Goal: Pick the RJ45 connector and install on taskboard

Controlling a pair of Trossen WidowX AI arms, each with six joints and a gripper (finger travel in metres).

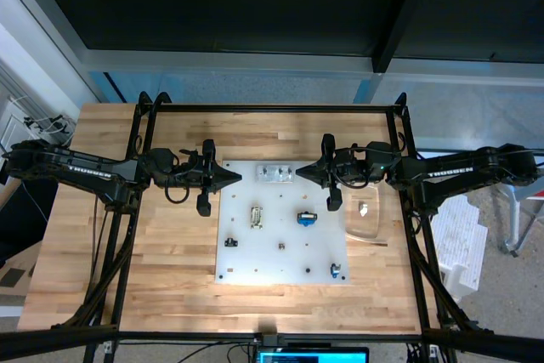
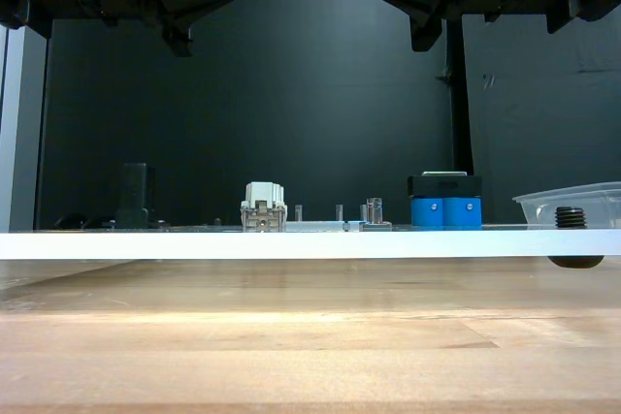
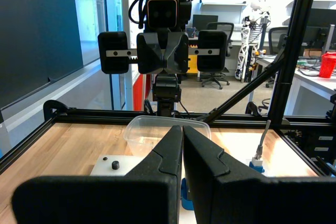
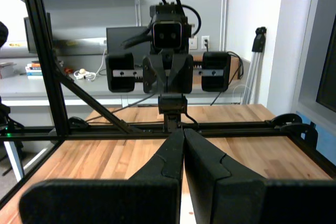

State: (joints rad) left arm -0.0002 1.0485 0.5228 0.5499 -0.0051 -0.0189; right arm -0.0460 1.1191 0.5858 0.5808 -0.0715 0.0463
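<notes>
**Connector seated in the corner jack, both arms parked high**

The left gripper (image 1: 236, 178), black and wedge-nosed, hung above the far left part of the flat white task board (image 1: 255, 265). Its fingers (image 3: 163, 156) were pressed together on nothing. The right gripper (image 1: 299, 172) hung opposite it above the board's far right part, its fingers (image 4: 207, 163) likewise pressed together and empty (the two noses pointed at each other, well apart).

The RJ45 connector (image 3: 258, 155), a small clear plug with a grey boot, stood upright in the small blue jack (image 3: 255, 167) at the board's near right corner. Its grey cable (image 3: 265, 132) rose straight off it, as the left wrist view showed.

The clear plastic tray (image 1: 365, 235) sat just beside the board's right edge and held the white block (image 1: 364, 208), with nothing darker showing on it. Board and tray both rested on the pale wooden table (image 1: 127, 261).
</notes>
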